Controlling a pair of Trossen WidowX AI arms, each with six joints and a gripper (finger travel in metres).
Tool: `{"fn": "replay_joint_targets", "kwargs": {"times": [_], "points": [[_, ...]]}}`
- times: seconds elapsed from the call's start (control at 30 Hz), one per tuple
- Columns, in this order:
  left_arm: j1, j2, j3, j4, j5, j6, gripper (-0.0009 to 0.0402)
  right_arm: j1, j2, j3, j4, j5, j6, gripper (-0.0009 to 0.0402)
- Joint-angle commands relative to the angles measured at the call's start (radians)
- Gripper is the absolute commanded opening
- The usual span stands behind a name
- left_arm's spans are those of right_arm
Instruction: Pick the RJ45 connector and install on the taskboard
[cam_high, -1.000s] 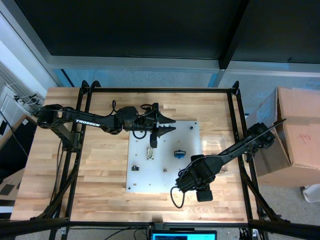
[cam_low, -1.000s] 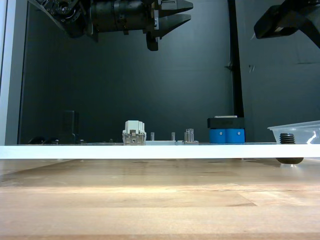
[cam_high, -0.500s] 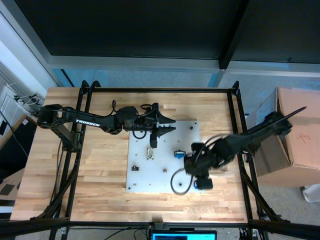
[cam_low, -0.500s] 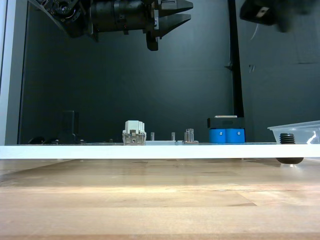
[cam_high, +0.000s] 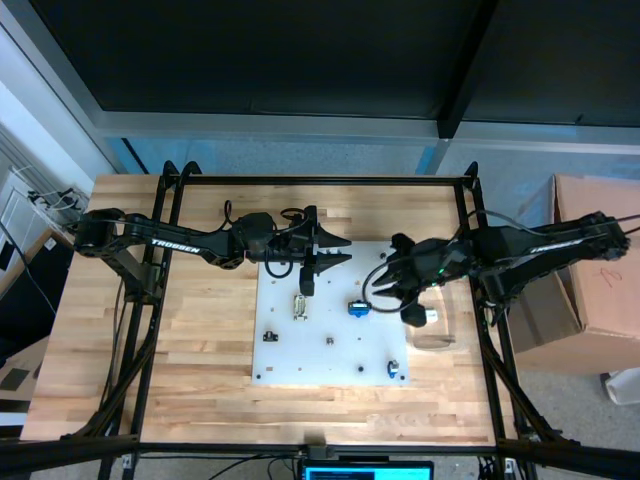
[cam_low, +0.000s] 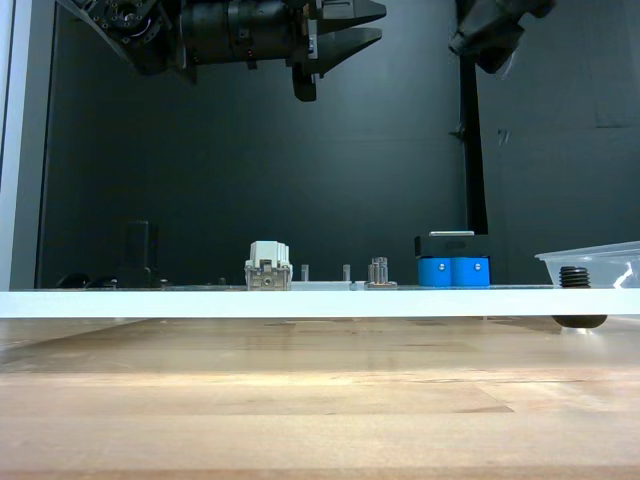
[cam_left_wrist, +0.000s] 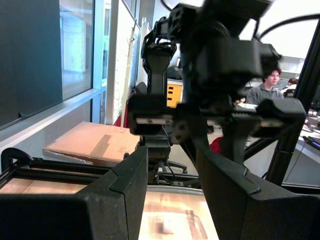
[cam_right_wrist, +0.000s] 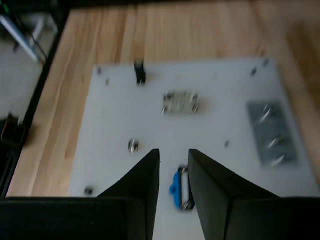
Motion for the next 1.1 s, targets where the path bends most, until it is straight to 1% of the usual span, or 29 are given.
{"fn": "replay_joint_targets", "kwargs": {"times": [0.03,0.13,0.2,0.23,0.3,0.33,0.37,0.4,0.5,0.57,0.67,0.7,0.87,0.97,1.1], "points": [[0.000,0.000,0.000,-0.001,0.001,-0.004,0.0131,-0.035,-0.063,-0.057,0.106,-0.001,-0.035,0.0056],[0.000,-0.001,0.000,-0.006,0.019,-0.019,0.0130,-0.057,-0.117,-0.107,0.208,-0.003,-0.069,0.0041],[0.001,-0.018,0.000,-0.041,0.011,-0.020,0.0114,-0.075,-0.153,-0.140,0.273,-0.002,-0.095,0.0029],[0.001,-0.031,0.000,-0.074,0.003,-0.018,0.0095,-0.085,-0.169,-0.158,0.310,-0.003,-0.105,0.0022],[0.001,-0.066,0.000,-0.149,0.000,0.005,0.0042,-0.108,-0.205,-0.202,0.396,-0.013,-0.118,0.0006],[0.001,-0.085,-0.003,-0.182,0.006,0.024,0.0009,-0.120,-0.220,-0.226,0.442,-0.027,-0.127,-0.0003],[0.000,-0.106,-0.011,-0.197,0.012,0.036,-0.0005,-0.134,-0.236,-0.251,0.488,-0.047,-0.130,-0.0001],[0.000,-0.130,-0.024,-0.195,0.009,0.037,0.0004,-0.151,-0.251,-0.276,0.533,-0.070,-0.130,0.0002],[0.001,-0.208,-0.080,-0.188,-0.004,0.036,-0.0003,-0.196,-0.275,-0.348,0.669,-0.137,-0.125,-0.0001],[0.002,-0.257,-0.126,-0.185,-0.013,0.035,0.0000,-0.218,-0.277,-0.388,0.743,-0.169,-0.123,0.0000],[0.002,-0.322,-0.197,-0.177,-0.020,0.033,-0.0001,-0.235,-0.274,-0.425,0.821,-0.171,-0.119,0.0000],[0.002,-0.341,-0.218,-0.180,-0.029,0.032,-0.0001,-0.237,-0.272,-0.433,0.837,-0.171,-0.119,0.0000],[0.004,-0.409,-0.302,-0.178,-0.042,0.024,-0.0001,-0.241,-0.272,-0.461,0.894,-0.162,-0.126,0.0000],[0.008,-0.434,-0.327,-0.177,-0.047,0.023,-0.0001,-0.249,-0.272,-0.484,0.920,-0.147,-0.117,0.0000],[0.008,-0.450,-0.331,-0.178,-0.050,0.023,-0.0001,-0.274,-0.272,-0.509,0.927,-0.148,-0.099,0.0000]]}}
